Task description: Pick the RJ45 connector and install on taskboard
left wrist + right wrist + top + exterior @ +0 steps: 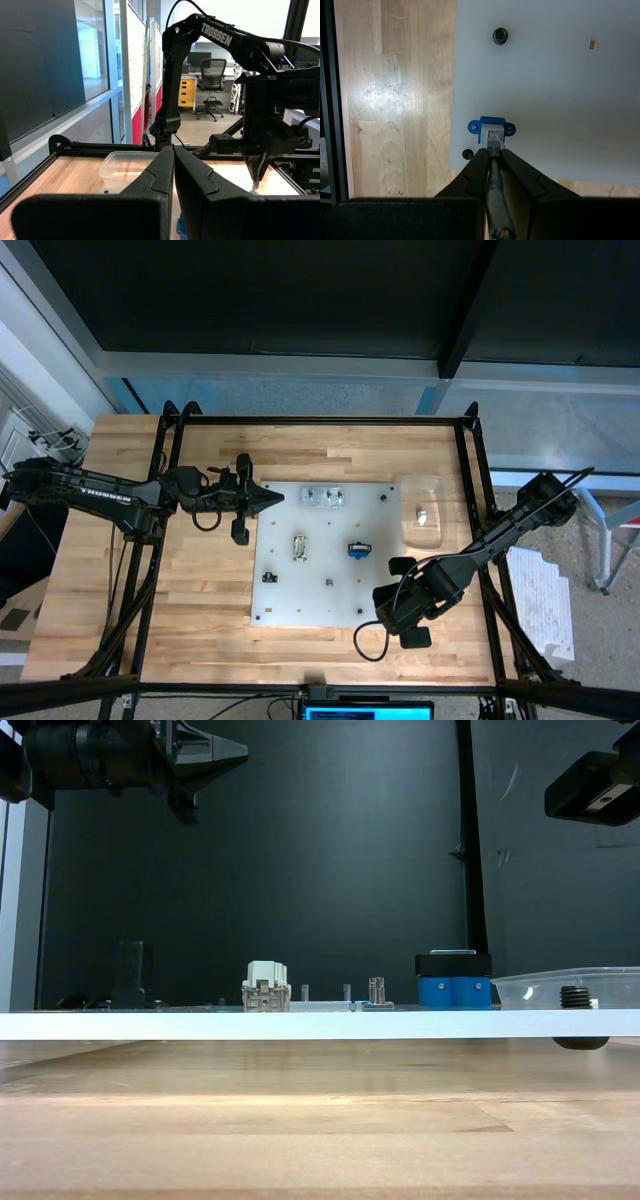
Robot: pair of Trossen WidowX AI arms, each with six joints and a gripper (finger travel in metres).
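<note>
Right gripper [492,154], grasping the RJ45 connector [494,136] by its cable [495,200], holds it above the taskboard's [310,600] near right corner, likely to line it up with the blue socket [492,121]; left gripper [268,499] hovers pinched shut and empty at the far left corner.

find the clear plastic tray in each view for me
High view: clear plastic tray beside the taskboard's far right corner; left gripper at its far left edge, right gripper over its near right corner.
Low view: tray at right.
Left wrist view: tray beyond the shut left gripper.
Right wrist view: absent; right gripper holds the RJ45 connector.
Shared landmark: the white taskboard.
</note>
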